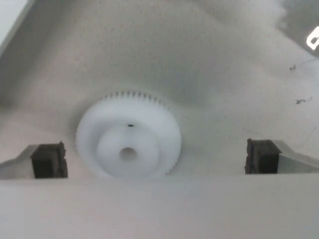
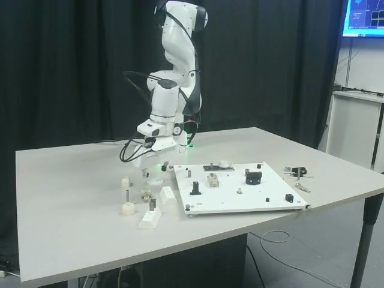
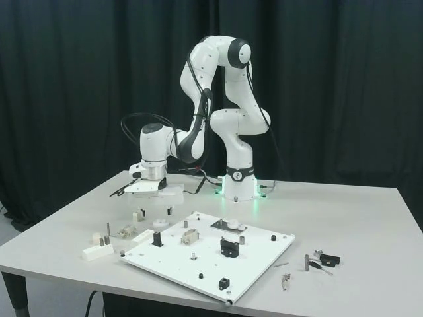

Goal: Remove medium gear.

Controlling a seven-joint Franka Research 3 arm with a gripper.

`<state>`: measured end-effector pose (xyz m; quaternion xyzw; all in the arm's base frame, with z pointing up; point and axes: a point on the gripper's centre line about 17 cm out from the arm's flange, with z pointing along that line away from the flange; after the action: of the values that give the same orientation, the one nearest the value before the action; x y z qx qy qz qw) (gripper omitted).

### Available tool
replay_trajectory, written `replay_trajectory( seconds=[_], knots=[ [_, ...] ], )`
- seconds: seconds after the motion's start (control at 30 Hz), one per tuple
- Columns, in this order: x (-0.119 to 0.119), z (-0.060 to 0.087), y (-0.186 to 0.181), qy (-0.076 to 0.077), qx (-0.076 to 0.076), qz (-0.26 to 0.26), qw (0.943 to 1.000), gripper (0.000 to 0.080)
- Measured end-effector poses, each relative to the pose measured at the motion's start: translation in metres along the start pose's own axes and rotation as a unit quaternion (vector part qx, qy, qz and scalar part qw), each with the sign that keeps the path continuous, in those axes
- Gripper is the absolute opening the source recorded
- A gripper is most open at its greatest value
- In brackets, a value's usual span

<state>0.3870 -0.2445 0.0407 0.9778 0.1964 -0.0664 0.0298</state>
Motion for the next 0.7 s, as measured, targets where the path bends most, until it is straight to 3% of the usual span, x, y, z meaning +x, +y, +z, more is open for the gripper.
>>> replay_trajectory(
  seconds=[0.4,0.7],
  knots=[
    [0.021,-0.013,-0.004,0.01,-0.009,-0.039,0.9992,0.08],
    [0.047,-0.04,-0.025,0.023,-0.007,-0.073,0.997,0.08]
  ],
)
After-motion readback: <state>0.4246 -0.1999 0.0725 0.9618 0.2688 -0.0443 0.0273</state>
